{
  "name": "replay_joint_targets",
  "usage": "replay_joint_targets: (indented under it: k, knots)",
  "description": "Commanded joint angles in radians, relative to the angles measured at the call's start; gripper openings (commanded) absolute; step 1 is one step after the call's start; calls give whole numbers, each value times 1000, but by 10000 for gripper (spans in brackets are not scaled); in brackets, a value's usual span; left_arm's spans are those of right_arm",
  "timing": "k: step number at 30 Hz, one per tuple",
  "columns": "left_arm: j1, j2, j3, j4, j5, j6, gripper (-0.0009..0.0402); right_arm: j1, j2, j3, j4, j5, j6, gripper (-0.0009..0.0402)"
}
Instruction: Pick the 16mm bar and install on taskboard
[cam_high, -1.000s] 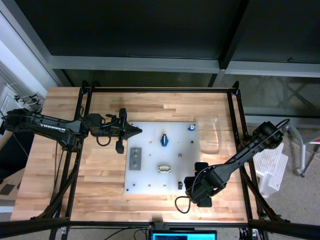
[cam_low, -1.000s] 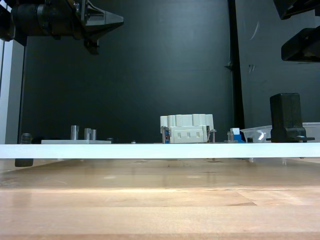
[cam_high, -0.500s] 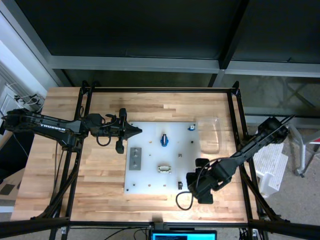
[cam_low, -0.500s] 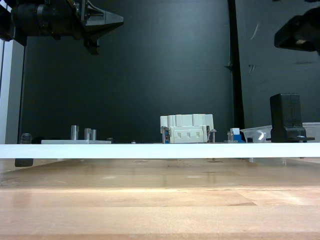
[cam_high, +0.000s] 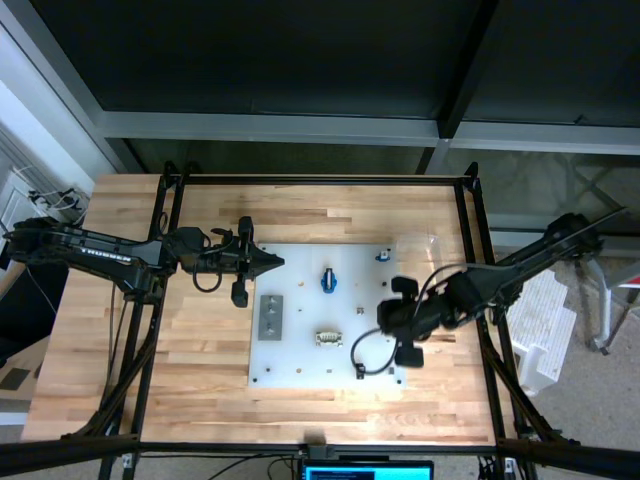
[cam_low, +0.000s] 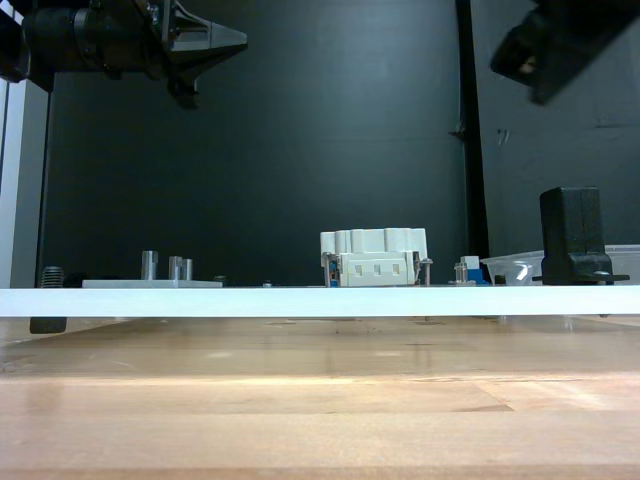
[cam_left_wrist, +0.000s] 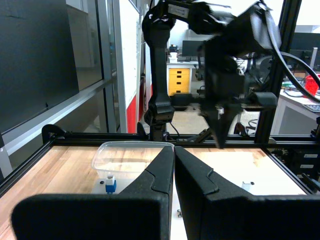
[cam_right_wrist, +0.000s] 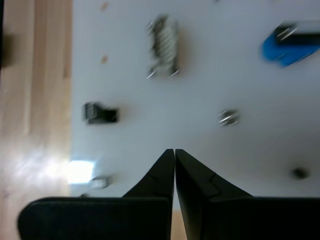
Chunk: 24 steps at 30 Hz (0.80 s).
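Note:
The white taskboard (cam_high: 300, 360) lies mid-table, carrying a grey metal block (cam_high: 271, 315), a blue part (cam_high: 328, 280), a silver connector (cam_high: 328, 340) and a black fitting (cam_high: 360, 371). My left gripper (cam_high: 276, 262) hovers over the board's far left edge, pointing right, fingers shut and empty (cam_left_wrist: 173, 150). My right gripper (cam_high: 388, 318) hangs above the board's right side, pointing left. It is shut on nothing (cam_right_wrist: 174, 151), looking down at the connector (cam_right_wrist: 162, 47) and the black fitting (cam_right_wrist: 100, 112). The 16mm bar shows in no view.
A clear plastic container (cam_high: 420, 268) sits just off the board's far right corner, also in the left wrist view (cam_left_wrist: 131, 157). Black frame rails (cam_high: 470, 230) border the table. At table height the connector (cam_low: 375, 258) and the tall black fitting (cam_low: 572, 240) stand up from the board.
My right arm has risen and swung from the board's near right corner toward the middle of its right side. The left arm has stayed still.

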<state>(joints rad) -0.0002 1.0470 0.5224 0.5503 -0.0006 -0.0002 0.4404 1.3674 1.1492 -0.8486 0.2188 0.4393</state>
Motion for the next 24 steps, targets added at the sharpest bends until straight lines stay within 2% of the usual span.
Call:
replay_joint_targets:
  k: [1, 12, 20, 23, 24]
  knots:
    - [0, 0, 0, 0, 0, 0, 0, -65, -56, -43, 67, -1, -72, -2]
    - [0, 0, 0, 0, 0, 0, 0, -239, -181, -136, 291, -13, -299, 0]
    - [0, 0, 0, 0, 0, 0, 0, -357, -271, -240, 506, -116, -373, 0]
    - [0, 0, 0, 0, 0, 0, 0, -385, -294, -280, 599, -124, -380, 0]
    - [0, 0, 0, 0, 0, 0, 0, -396, -299, -293, 632, -141, -386, 0]
